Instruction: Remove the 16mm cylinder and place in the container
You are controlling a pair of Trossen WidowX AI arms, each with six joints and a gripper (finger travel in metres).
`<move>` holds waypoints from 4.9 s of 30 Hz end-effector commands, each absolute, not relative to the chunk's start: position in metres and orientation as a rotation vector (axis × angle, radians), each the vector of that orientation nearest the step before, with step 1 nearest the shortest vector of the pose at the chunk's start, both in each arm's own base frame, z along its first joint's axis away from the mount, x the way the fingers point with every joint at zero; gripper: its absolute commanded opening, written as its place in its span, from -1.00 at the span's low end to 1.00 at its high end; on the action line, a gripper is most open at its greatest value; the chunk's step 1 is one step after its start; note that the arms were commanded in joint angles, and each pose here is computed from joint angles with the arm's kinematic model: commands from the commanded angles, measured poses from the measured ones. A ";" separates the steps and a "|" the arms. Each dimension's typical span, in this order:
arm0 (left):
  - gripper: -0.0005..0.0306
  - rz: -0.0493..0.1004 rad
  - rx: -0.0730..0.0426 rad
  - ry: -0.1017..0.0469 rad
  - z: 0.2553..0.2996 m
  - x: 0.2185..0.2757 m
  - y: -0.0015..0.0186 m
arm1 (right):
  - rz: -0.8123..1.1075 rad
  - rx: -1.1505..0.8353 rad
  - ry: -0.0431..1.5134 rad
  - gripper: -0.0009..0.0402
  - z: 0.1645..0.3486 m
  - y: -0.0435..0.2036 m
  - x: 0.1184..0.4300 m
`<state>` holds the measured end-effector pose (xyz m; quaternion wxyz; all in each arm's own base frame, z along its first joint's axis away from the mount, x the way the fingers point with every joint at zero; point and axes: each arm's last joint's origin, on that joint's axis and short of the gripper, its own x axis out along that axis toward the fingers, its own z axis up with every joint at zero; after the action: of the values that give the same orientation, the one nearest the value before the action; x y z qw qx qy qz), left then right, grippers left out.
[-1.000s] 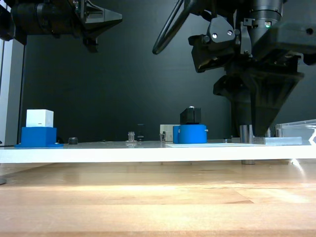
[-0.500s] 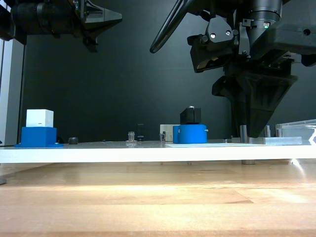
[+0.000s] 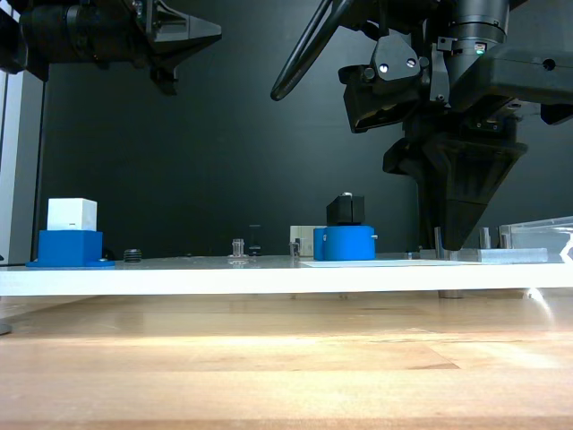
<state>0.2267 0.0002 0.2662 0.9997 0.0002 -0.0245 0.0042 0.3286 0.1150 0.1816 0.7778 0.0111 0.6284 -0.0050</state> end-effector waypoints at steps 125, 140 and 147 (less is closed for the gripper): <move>-0.96 0.008 0.000 -0.049 0.2661 0.2267 0.0002 | -0.163 0.214 1.430 -0.94 0.199 0.088 0.137; -0.96 0.008 0.000 -0.049 0.2661 0.2267 0.0003 | -0.204 0.199 1.491 -0.94 0.177 0.082 0.121; -0.97 0.008 0.000 -0.048 0.2661 0.2267 0.0002 | -0.217 0.198 1.498 -0.94 0.173 0.082 0.118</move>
<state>0.2267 0.0002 0.2661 0.9997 0.0002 -0.0243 0.0040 0.1187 0.0823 0.1749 0.7239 0.0924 0.6768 -0.0963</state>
